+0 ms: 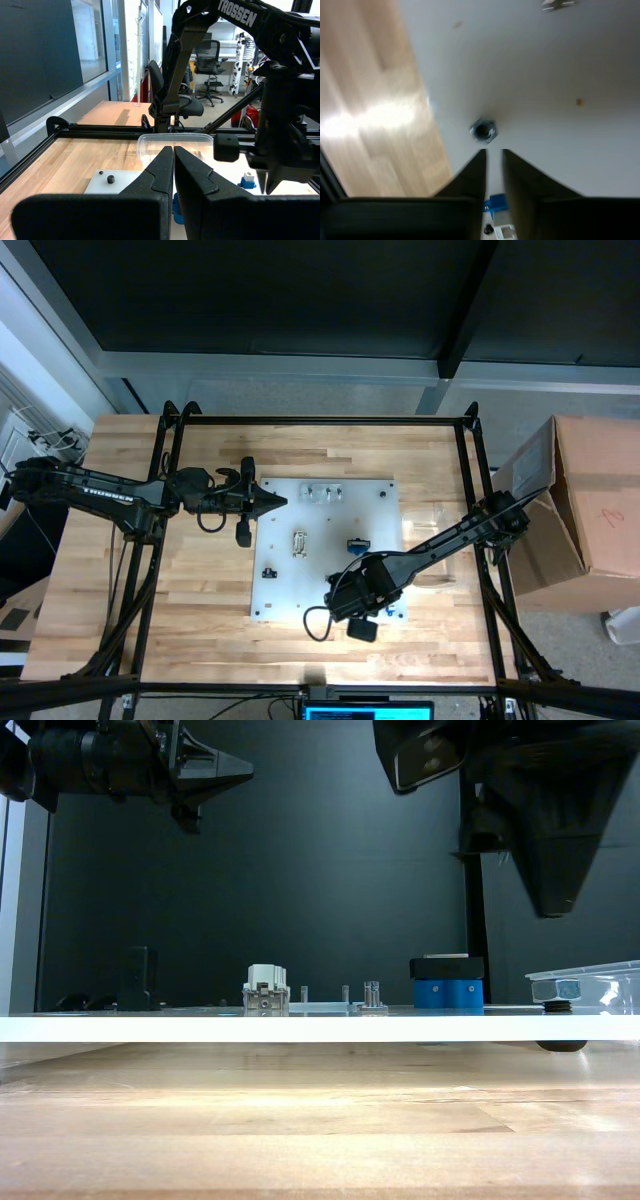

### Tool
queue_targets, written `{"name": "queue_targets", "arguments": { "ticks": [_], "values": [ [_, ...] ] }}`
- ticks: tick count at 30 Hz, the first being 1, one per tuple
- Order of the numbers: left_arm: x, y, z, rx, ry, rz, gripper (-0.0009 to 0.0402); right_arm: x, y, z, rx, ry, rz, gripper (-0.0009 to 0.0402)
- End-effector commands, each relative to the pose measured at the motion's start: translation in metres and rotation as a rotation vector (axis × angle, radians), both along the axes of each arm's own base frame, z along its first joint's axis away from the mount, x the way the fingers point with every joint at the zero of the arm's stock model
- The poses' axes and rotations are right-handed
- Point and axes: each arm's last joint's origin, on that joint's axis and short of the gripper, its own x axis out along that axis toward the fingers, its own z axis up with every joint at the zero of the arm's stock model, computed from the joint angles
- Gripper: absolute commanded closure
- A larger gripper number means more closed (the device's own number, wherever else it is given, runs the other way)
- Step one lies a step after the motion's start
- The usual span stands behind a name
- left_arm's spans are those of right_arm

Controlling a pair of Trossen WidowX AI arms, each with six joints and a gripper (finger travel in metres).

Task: Pick the M12 nut and place it on its threads and fasten

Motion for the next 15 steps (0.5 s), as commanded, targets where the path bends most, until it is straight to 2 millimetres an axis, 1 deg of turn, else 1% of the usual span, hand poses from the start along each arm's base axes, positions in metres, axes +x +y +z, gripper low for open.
{"name": "queue_targets", "arguments": {
  "ticks": [1, 5, 8, 15],
  "values": [
    [0.0, 0.0, 0.0, 0.0, 0.0, 0.0, 0.0393, 0.0, 0.0, -0.003, -0.01, 0.006, 0.067, 0.0381],
    [0.0, 0.0, 0.0, 0.0, 0.0, 0.0, 0.0393, -0.003, -0.002, -0.011, -0.065, 0.011, 0.07, 0.0396],
    [0.0, 0.0, 0.0, 0.0, 0.0, 0.0, 0.0393, -0.005, -0.003, -0.018, -0.073, 0.014, 0.069, 0.0394],
    [0.0, 0.0, 0.0, 0.0, 0.0, 0.0, 0.0393, -0.004, -0.003, -0.028, -0.062, -0.004, 0.066, 0.0394]
  ]
}}
